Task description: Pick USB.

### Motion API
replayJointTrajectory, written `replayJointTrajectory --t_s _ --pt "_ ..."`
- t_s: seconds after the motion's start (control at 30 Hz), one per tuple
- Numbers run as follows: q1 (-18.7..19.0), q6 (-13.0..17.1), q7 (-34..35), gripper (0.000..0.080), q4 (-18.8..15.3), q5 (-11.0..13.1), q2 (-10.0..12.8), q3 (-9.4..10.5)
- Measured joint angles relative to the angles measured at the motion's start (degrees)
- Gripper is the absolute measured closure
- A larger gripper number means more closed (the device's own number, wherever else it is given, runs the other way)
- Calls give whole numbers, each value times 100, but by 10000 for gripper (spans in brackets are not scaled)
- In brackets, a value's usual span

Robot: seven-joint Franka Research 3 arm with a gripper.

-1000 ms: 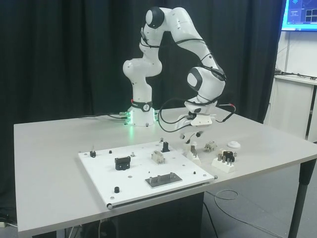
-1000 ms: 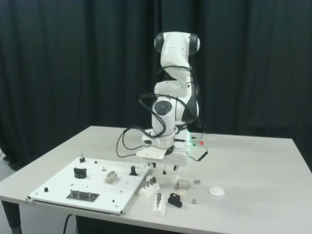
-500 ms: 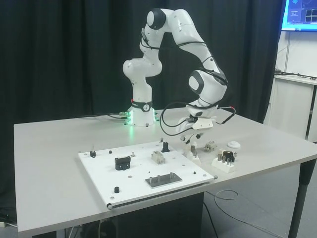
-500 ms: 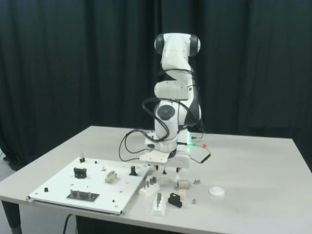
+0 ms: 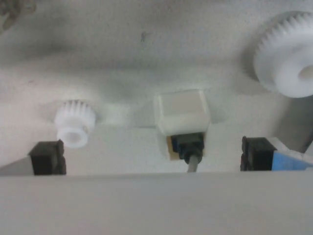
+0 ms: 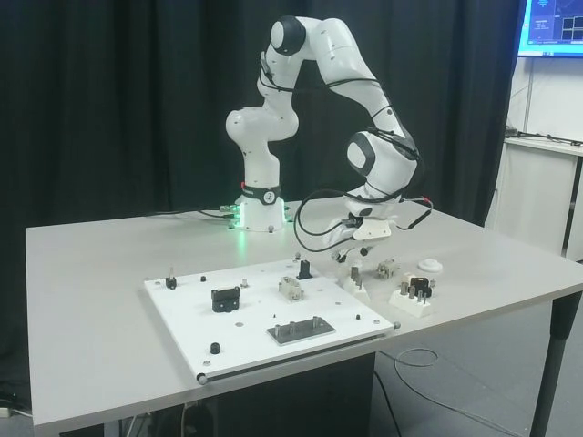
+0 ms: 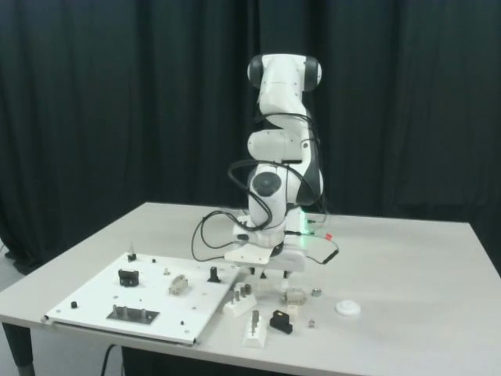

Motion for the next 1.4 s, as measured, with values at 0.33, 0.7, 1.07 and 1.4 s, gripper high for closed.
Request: replayJointTrajectory --t_s 0.33,0.7,1.07,1.4 --pt "-20 -12 -40 3 6 -5 0 1" --pt "-41 -137 -285 3 85 -10 -1 8" --pt "-63 -351 -347 3 235 -40 -2 8" --pt "-105 -420 -439 3 254 -137 -49 8"
